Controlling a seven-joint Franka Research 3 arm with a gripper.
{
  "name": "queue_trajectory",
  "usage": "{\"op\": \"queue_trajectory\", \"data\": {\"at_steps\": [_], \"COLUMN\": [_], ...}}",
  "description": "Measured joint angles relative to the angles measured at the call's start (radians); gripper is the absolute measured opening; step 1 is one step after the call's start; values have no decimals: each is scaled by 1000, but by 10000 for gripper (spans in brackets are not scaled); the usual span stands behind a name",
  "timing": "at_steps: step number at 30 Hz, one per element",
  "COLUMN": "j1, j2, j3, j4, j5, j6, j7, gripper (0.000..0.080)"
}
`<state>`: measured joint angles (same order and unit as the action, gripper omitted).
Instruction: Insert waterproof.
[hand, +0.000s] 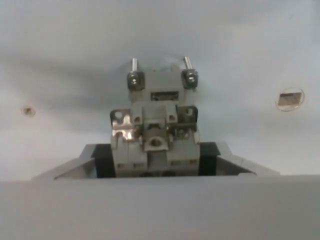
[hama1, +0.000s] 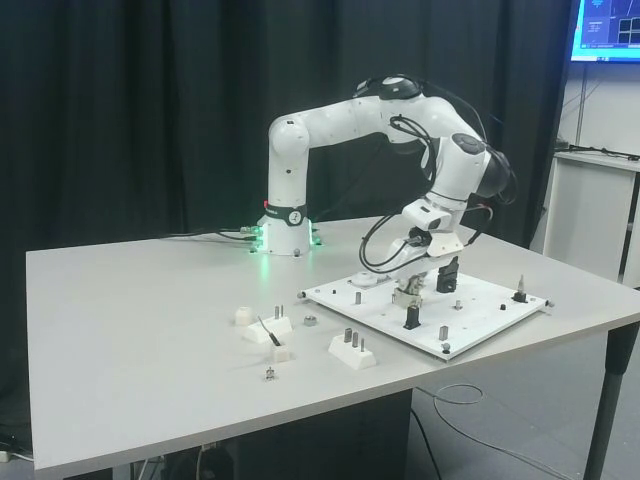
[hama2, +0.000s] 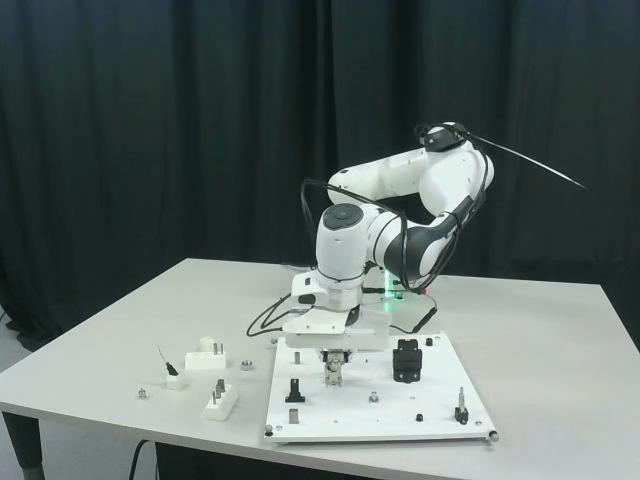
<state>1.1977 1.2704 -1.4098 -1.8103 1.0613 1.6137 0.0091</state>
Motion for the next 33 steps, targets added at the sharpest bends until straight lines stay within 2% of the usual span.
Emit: {"op": "queue_trajectory", "data": {"at_steps": [33], "j1": [13], "j2": [6], "j3": [6], "j4": [0], "j5": [-39], "j6": [24], "j7": [-7], "gripper": [317]}}
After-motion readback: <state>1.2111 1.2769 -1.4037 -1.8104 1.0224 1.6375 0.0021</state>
